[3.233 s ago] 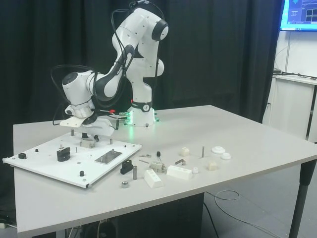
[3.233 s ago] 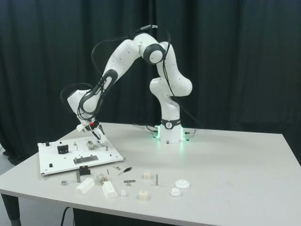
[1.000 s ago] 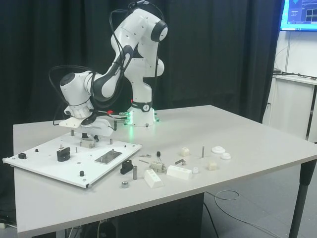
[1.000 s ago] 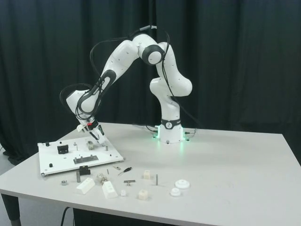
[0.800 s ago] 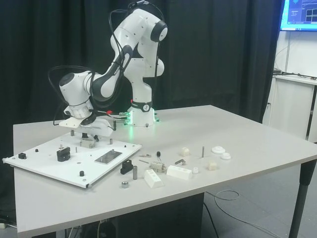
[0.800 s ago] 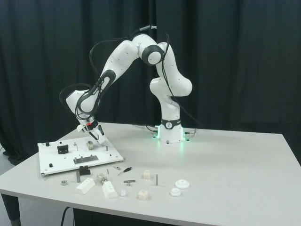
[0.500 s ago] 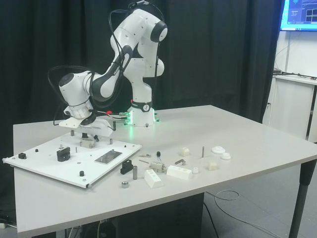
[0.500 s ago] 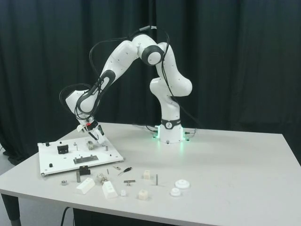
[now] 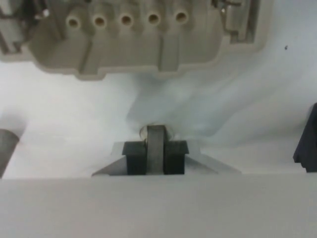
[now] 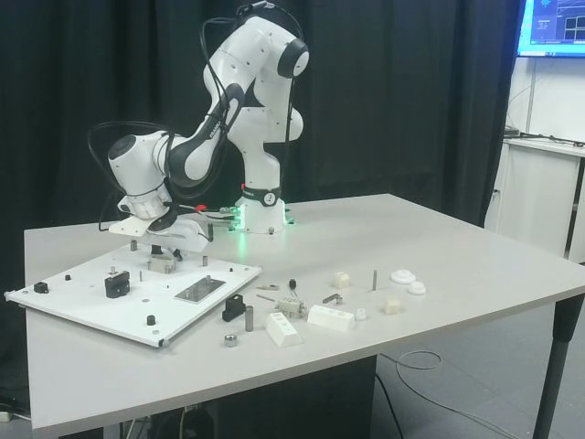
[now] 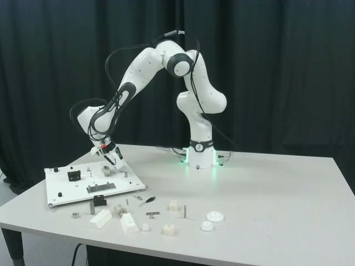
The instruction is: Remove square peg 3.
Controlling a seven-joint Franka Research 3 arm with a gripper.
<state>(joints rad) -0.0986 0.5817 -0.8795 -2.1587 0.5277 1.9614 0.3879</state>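
Square peg 3 (image 9: 155, 148) apparently clamped between the hand (image 9: 156, 157) fingers, over white board (image 10: 82, 297)

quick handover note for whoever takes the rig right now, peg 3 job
Claw: shut on the square peg, black fingers pressed on both its sides.
Position: the claw is over the far part of the white board, just above the grey block there.
Done: grasp made, and over the last few seconds the arm has risen slightly.
Unclear: whether the peg is fully out of its hole.
Left: finish lifting it clear, then set it down off the board on the grey table.
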